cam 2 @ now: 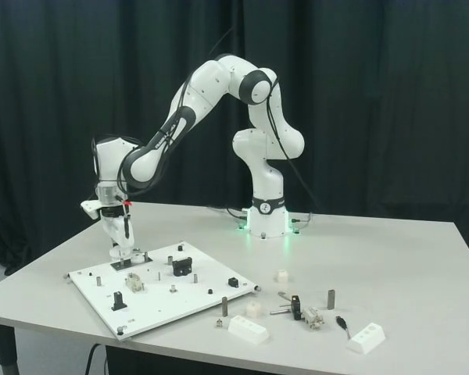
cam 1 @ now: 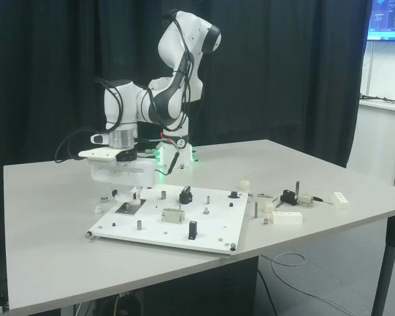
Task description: Place large gear.
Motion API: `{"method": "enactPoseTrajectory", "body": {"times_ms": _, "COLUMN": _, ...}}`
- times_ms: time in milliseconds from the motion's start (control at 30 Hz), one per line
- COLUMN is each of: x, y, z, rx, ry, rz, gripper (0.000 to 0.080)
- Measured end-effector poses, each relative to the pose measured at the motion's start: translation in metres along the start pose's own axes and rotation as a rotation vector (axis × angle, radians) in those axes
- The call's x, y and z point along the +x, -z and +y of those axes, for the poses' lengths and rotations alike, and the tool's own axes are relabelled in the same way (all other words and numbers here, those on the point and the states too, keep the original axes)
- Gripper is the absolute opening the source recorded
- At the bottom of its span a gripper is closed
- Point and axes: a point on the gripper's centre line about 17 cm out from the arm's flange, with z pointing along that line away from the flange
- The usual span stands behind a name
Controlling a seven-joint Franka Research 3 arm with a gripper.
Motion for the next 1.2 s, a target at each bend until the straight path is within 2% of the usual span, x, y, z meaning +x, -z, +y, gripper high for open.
{"method": "enactPoseTrajectory", "body": {"times_ms": 1000, "x": 0.0050, "y": 0.0058, "z": 0.0004, "rx": -0.003, "ry": 0.008, "rz": 0.003, "gripper": 0.0593}}
{"method": "enactPoseTrajectory", "body": {"times_ms": 1200, "x": 0.0082, "y": 0.0083, "z": 0.0043, "rx": -0.012, "ry": 0.012, "rz": 0.011, "gripper": 0.0593}}
